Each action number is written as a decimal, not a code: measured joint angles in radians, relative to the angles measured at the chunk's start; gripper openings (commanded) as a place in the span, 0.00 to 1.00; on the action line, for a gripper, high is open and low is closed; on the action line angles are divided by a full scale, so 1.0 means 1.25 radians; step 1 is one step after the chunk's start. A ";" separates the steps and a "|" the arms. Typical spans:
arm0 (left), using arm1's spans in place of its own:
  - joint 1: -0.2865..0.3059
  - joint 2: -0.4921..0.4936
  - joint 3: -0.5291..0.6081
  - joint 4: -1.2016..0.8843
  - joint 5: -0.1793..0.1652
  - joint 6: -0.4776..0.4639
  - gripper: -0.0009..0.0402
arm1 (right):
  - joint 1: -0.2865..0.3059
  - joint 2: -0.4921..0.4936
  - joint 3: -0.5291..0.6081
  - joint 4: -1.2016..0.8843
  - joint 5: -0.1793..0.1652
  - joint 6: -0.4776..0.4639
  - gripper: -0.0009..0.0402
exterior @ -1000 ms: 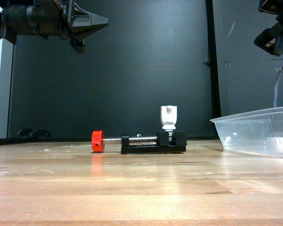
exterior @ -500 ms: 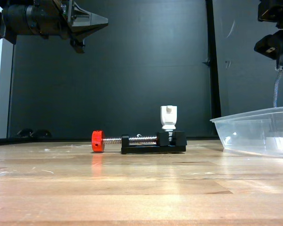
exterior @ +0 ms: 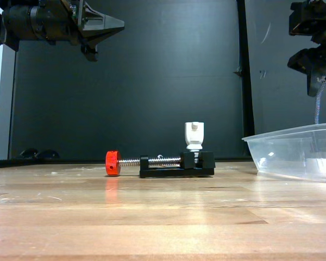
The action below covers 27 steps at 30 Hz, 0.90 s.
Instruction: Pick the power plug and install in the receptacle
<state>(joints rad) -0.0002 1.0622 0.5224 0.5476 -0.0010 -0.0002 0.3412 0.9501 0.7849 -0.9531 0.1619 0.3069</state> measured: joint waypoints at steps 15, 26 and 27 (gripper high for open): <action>0.000 0.000 0.000 0.000 0.000 0.000 0.02 | 0.021 0.067 -0.063 0.126 -0.005 0.001 0.58; 0.000 0.000 0.000 0.000 0.000 0.000 0.02 | 0.020 0.108 -0.106 0.197 -0.005 -0.002 0.58; 0.000 0.000 0.000 0.000 0.000 0.000 0.02 | 0.020 0.114 -0.107 0.201 -0.005 -0.004 0.58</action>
